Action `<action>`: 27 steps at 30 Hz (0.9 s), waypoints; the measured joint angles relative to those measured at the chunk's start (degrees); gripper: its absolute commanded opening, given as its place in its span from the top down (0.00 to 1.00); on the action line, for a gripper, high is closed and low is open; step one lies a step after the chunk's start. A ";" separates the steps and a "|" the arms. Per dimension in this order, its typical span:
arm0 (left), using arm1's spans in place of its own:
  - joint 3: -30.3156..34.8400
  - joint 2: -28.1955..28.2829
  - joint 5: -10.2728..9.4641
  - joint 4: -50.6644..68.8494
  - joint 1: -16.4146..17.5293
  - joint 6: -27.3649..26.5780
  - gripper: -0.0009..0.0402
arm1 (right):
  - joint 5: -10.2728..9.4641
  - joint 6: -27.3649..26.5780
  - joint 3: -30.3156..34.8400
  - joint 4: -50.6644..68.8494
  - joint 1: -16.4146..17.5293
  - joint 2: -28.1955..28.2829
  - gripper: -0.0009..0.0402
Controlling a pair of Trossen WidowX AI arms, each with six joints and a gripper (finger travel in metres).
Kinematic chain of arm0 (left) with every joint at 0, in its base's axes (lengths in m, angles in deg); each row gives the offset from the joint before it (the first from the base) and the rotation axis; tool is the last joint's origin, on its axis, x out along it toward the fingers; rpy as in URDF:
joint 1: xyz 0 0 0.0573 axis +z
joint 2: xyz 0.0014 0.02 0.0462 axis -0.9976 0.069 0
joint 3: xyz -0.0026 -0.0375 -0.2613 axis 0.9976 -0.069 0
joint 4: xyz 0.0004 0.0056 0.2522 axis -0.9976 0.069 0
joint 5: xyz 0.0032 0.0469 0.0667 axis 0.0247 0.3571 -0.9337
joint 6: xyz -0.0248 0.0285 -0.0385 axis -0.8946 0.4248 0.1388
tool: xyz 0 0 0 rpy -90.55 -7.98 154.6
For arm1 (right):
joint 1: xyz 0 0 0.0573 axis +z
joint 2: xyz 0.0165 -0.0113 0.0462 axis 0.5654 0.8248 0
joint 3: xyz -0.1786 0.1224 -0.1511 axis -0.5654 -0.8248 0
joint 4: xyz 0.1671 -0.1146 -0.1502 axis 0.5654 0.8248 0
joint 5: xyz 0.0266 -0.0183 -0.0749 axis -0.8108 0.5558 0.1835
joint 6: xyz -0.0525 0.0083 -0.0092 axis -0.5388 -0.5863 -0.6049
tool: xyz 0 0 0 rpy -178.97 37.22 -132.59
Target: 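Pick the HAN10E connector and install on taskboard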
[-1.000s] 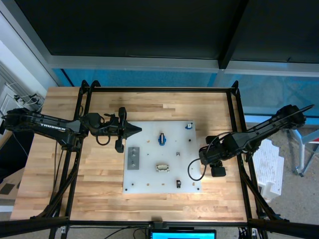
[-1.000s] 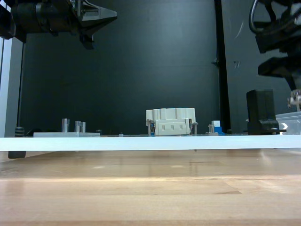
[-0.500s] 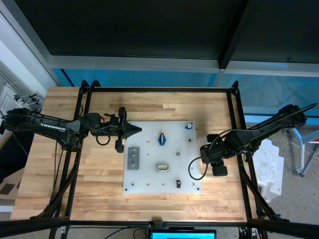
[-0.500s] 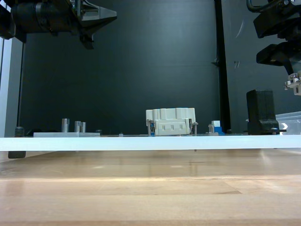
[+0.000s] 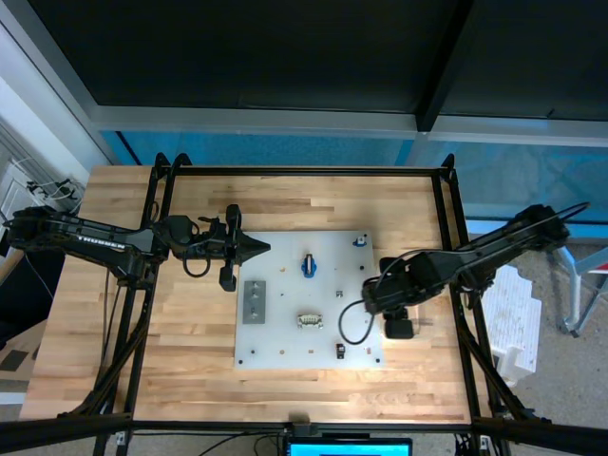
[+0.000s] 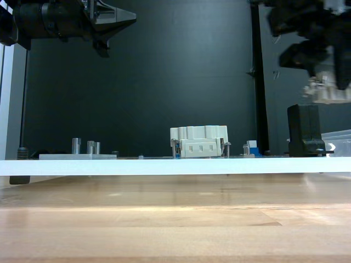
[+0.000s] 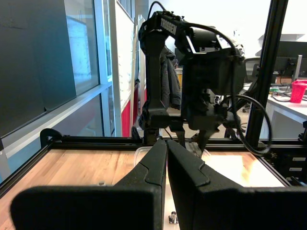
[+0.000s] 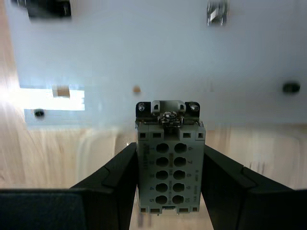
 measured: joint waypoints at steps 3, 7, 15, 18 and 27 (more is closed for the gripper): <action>0.00 0.02 0.00 0.02 0.00 0.00 0.98 | 0.09 0.00 4.28 0.20 -0.68 3.78 0.96; 0.00 0.02 0.00 0.02 0.00 0.00 0.98 | 0.09 -0.07 9.84 1.03 -1.31 9.22 0.96; 0.00 0.00 0.00 0.00 0.00 0.00 0.98 | 0.11 -0.72 21.75 3.89 -2.40 19.54 0.96; -0.02 0.00 -0.02 0.00 0.00 0.00 0.98 | 0.07 -0.72 25.38 4.59 -2.67 22.60 0.96; -0.02 0.02 0.00 0.02 0.00 0.00 0.98 | 0.09 -3.26 36.54 7.78 -3.67 31.56 0.96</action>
